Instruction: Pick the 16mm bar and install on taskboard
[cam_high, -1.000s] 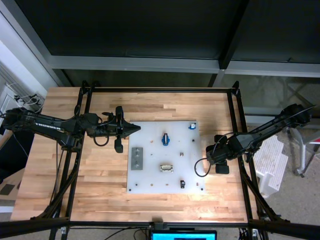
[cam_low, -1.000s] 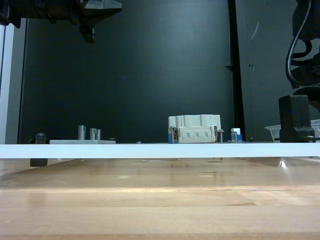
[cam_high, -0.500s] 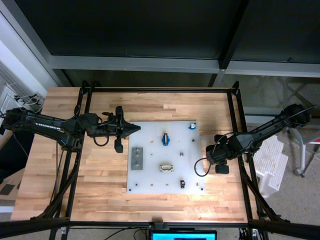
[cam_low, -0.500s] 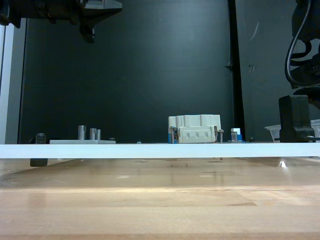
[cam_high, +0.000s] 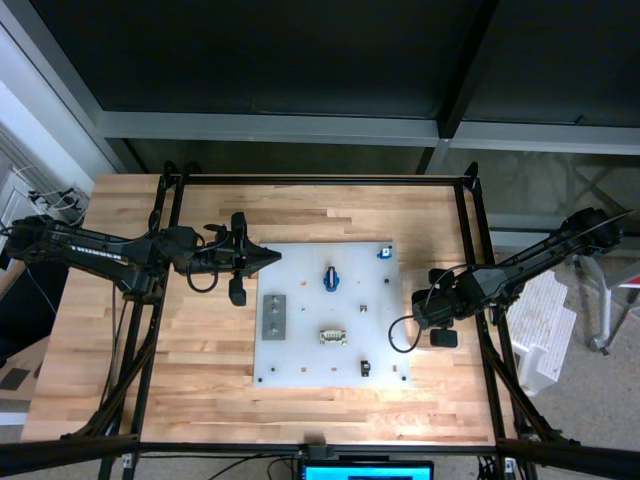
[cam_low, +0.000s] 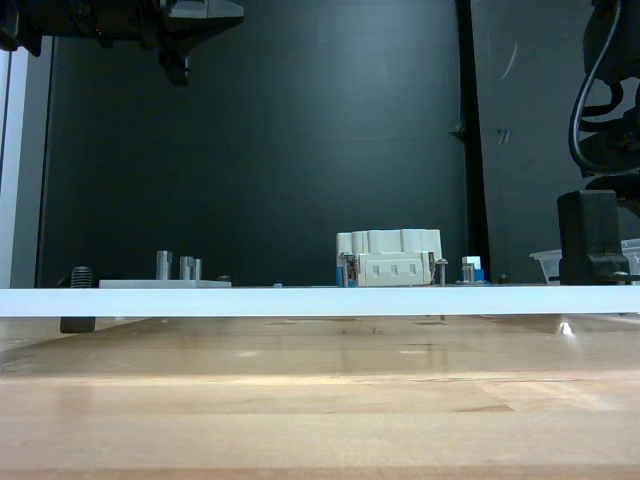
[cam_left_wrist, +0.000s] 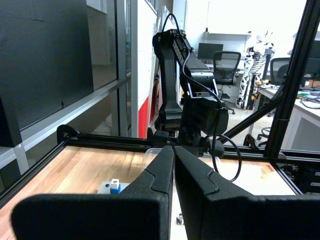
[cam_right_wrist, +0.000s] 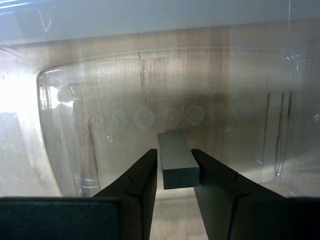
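The 16mm bar (cam_right_wrist: 177, 161) is a flat grey piece with a square end. It sits between the fingers of my right gripper (cam_right_wrist: 174, 153), which is shut on it just above the floor of a clear plastic tray (cam_right_wrist: 100, 125). In the high view the right gripper (cam_high: 442, 338) hangs low over the table, just right of the white taskboard (cam_high: 300, 365). My left gripper (cam_high: 272, 259) is shut on nothing, its fingers (cam_left_wrist: 162, 167) pressed together. It hovers high over the board's far left corner (cam_low: 215, 12).
On the board stand a grey block with pegs (cam_high: 273, 317), a beige connector (cam_high: 333, 337), a blue knob (cam_high: 331, 278) and small fittings. A white tray (cam_high: 545, 320) sits beyond the black frame rail (cam_high: 490, 330) on the right.
The right gripper has edged very slightly to the left near the board's right edge. The left arm has not moved.
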